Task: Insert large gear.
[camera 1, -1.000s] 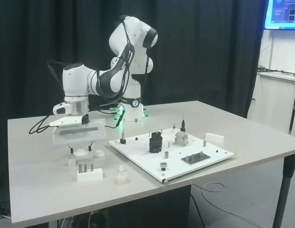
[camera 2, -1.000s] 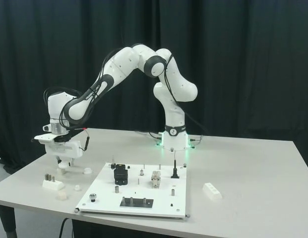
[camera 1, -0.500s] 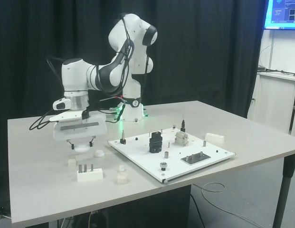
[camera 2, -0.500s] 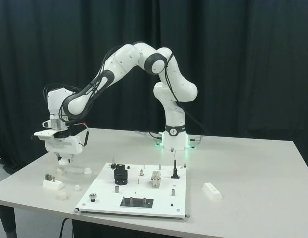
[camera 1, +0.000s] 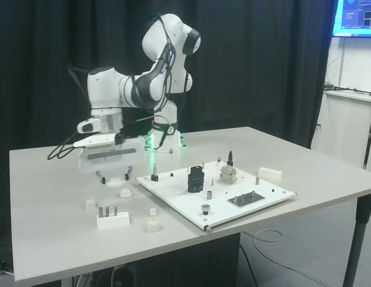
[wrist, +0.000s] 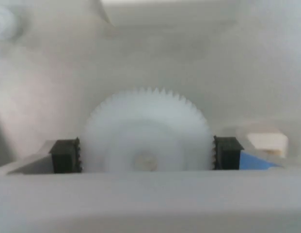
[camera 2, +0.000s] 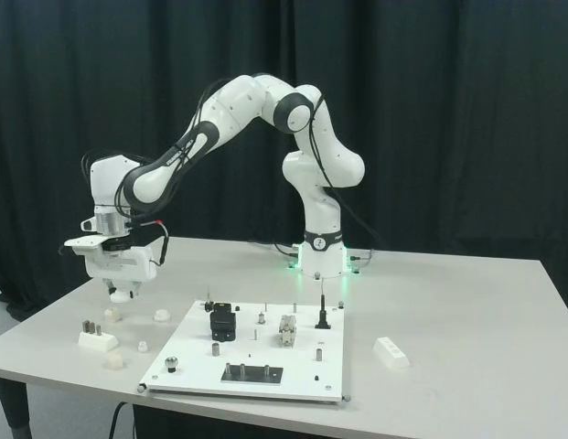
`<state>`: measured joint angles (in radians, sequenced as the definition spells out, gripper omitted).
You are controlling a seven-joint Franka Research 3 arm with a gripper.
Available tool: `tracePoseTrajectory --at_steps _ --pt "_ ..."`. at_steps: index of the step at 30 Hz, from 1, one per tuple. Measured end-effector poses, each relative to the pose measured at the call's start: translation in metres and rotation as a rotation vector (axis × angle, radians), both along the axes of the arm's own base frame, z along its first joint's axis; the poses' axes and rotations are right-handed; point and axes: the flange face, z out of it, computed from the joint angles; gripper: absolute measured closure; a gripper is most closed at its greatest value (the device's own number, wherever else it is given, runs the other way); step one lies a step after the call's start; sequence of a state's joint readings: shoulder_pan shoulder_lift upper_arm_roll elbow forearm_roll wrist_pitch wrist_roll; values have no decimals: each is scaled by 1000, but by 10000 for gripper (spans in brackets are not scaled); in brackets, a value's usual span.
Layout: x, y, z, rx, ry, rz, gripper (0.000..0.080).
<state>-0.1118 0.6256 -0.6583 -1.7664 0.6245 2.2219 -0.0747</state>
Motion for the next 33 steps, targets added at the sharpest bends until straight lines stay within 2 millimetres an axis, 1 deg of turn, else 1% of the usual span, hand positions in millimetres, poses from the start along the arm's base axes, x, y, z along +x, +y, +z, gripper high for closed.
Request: tracePoseTrajectory --at_steps 5,15,21,27,33 --pt "17 20 12 7 -20 -8 208" --pt "60 66 36 14 -54 -48 209" --pt "83 94 46 19 -65 -83 209" --pt "103 126 54 27 -72 -116 209" --pt "124 165 59 41 -73 -149 209"
